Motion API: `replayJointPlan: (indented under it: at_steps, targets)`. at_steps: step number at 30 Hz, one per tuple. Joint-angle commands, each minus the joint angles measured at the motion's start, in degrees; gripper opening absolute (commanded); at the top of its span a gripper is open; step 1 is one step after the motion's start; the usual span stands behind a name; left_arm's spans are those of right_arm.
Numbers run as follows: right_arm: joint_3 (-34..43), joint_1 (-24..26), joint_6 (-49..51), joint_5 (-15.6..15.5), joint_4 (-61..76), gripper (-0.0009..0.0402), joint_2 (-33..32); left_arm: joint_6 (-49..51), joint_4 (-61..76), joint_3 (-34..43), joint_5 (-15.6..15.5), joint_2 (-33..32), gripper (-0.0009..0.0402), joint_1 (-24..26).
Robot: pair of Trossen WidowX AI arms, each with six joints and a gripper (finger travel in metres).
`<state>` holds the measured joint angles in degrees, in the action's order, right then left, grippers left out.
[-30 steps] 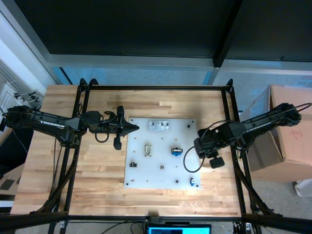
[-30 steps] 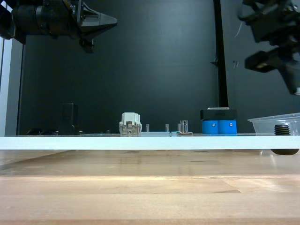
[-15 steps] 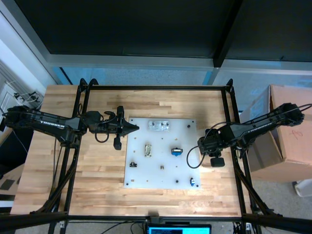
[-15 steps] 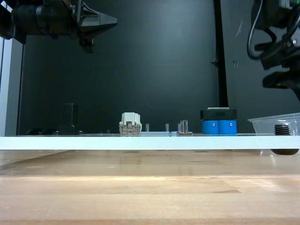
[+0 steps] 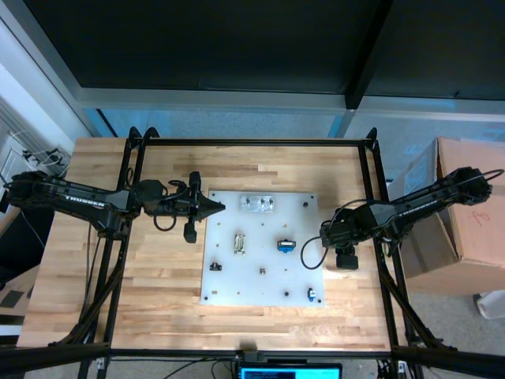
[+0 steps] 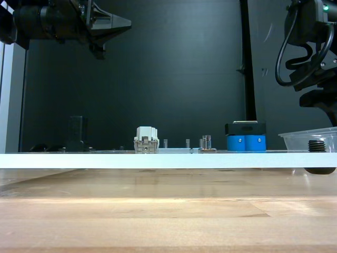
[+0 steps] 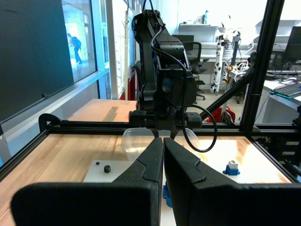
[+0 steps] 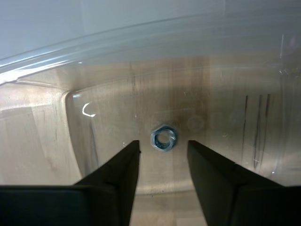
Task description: Unfasten the M12 nut and place it in the container
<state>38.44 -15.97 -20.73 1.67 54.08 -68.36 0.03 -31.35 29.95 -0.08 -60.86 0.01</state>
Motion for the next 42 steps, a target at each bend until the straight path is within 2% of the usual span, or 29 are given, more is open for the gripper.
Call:
replayJointPlan:
  at_steps: [1, 6, 11, 15, 17, 18, 22, 28, 31, 35, 42]
  targets:
    - [0.11, -0.04, 0.00, -0.22, 0.04, 0.0194, -0.04, 0.00, -0.02, 0.00, 0.02, 0.00, 0.0000, 0.00]
    - [0.94, -0.02, 0.26, -0.20, 0.74, 0.0232, 0.11, 0.00, -0.02, 0.00, 0.02, 0.00, 0.0000, 0.00]
    - [6.38, 1.55, 1.77, -0.15, 2.32, 0.0227, 1.38, 0.00, -0.02, 0.00, 0.02, 0.00, 0.0000, 0.00]
    - [11.80, 4.02, 4.02, 0.11, 2.23, 0.0204, 1.51, 0.00, -0.02, 0.00, 0.00, 0.00, 0.0000, -0.02]
    - [14.16, 5.66, 5.53, 2.16, 1.49, 0.0185, 1.55, 0.00, -0.02, 0.00, 0.02, 0.00, 0.0000, 0.00]
    - [15.19, 6.62, 6.38, 3.39, 0.76, 0.0173, 1.86, 0.00, -0.02, 0.00, 0.02, 0.00, 0.0000, 0.00]
    - [16.94, 10.62, 10.80, 3.21, -9.11, 0.0113, 4.33, 0.00, -0.02, 0.00, 0.02, 0.00, 0.0000, 0.00]
    - [15.28, 15.17, 18.60, 2.69, -25.38, -0.0007, 8.83, 0.00, -0.02, 0.00, 0.02, 0.00, 0.0000, 0.00]
    - [12.26, 16.33, 18.69, 2.34, -35.50, 0.0009, 10.88, 0.00, -0.02, 0.00, 0.02, 0.00, 0.0000, -0.02]
    - [6.60, 17.53, 18.82, -1.77, -49.77, 0.0000, 12.98, 0.00, -0.02, 0.00, 0.02, 0.00, 0.0000, -0.02]
    - [-2.23, 17.59, 18.14, -1.75, -69.13, 0.0000, 13.40, 0.00, -0.02, 0.00, 0.02, 0.00, 0.0000, 0.00]
